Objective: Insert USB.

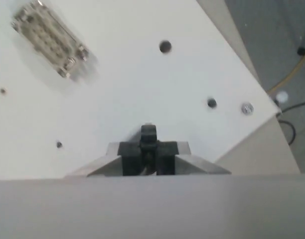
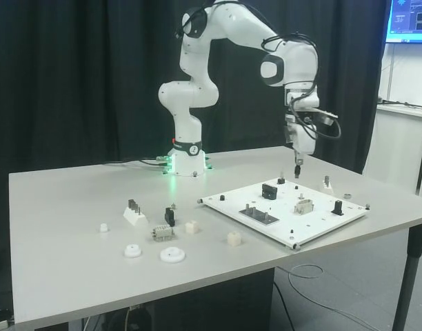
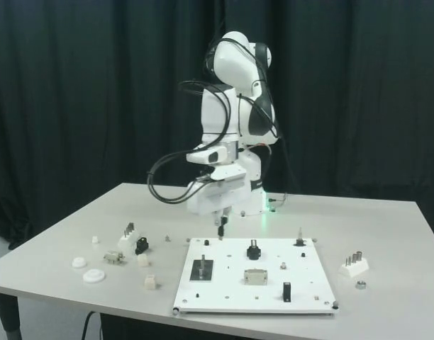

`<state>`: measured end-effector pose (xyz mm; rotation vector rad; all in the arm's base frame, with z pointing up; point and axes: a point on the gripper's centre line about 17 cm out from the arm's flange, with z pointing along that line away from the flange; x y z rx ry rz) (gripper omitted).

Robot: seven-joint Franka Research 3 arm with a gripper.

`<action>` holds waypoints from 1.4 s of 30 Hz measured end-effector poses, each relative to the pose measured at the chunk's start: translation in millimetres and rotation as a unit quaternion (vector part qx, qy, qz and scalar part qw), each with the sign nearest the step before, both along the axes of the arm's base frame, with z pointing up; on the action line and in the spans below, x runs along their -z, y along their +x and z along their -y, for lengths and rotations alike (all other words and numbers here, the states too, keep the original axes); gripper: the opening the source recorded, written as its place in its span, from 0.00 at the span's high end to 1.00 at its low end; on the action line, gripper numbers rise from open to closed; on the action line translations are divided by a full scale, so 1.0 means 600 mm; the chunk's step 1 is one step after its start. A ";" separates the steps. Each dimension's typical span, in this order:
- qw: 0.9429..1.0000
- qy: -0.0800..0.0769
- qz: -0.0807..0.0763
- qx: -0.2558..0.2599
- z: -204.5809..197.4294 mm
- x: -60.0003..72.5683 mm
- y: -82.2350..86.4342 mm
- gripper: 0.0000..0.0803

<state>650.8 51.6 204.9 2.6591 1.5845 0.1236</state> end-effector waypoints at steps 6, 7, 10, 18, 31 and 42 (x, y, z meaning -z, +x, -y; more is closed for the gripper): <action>1.000 0.012 0.000 -0.006 -0.048 -0.001 0.001 0.93; 1.000 0.013 0.000 -0.006 -0.056 -0.001 0.001 0.93; 1.000 0.016 0.002 -0.011 -0.081 -0.003 0.002 0.93; 0.999 0.021 0.009 -0.038 -0.150 -0.011 0.008 0.93; 0.988 0.004 0.015 -0.152 -0.208 -0.002 0.021 0.93; 0.971 -0.001 0.001 -0.237 -0.222 0.022 0.029 0.93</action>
